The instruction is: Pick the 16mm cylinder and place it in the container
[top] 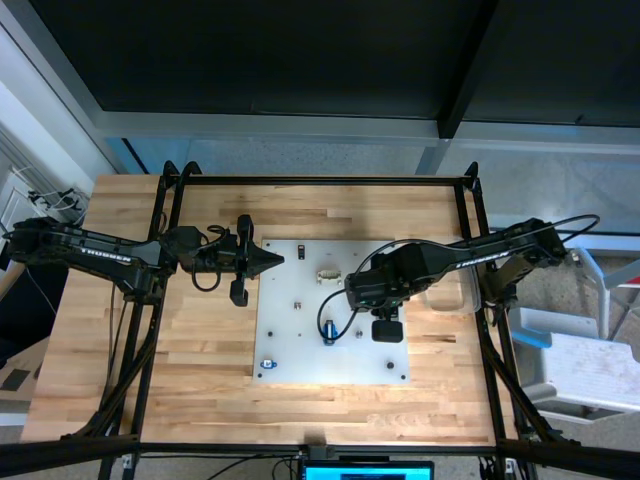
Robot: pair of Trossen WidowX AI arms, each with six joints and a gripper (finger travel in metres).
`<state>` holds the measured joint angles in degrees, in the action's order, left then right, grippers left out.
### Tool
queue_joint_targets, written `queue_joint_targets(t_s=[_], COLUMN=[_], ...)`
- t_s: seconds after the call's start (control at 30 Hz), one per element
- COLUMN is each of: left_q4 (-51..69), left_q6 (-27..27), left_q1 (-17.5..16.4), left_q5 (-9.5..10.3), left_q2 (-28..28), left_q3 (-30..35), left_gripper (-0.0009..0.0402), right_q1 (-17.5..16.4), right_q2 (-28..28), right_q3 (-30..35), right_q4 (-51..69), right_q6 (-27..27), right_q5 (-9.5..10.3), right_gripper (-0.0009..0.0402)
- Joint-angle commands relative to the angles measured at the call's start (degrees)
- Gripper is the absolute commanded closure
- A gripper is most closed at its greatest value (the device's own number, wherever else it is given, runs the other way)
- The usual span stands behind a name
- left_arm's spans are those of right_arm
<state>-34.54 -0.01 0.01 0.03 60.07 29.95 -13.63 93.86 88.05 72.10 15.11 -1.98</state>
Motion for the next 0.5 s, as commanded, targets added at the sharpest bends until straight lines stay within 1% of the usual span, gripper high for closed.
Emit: queue_joint_targets(t_s=[0.03, 0.3, 0.43, 0.5], left_q4=[0.0, 0.0, 0.0, 0.0], left_q6=[0.0, 0.0, 0.0, 0.0], left_q1=[0.0, 0.0, 0.0, 0.0], left_q5=[-0.02, -0.02, -0.02, -0.02], left_q2=[0.0, 0.0, 0.0, 0.0], left_q3=[0.0, 0.0, 0.0, 0.0], left_gripper=[0.0393, 0.0393, 0.0393, 0.0393], right_q1=[-0.7, -2.1, -2.6, -2.7], right_q2=[0.7, 3.7, 5.1, 5.8], right_q3=[-0.3, -0.4, -0.4, -0.4], right_q4=[-1.1, -3.2, -4.3, -4.8], right_q6=[-0.1, -0.1, -0.1, 0.0], right_q5=[0.00, -0.07, -0.17, -0.59], right_gripper=[0.0322, 0.0254, 0.0233, 0.0226])
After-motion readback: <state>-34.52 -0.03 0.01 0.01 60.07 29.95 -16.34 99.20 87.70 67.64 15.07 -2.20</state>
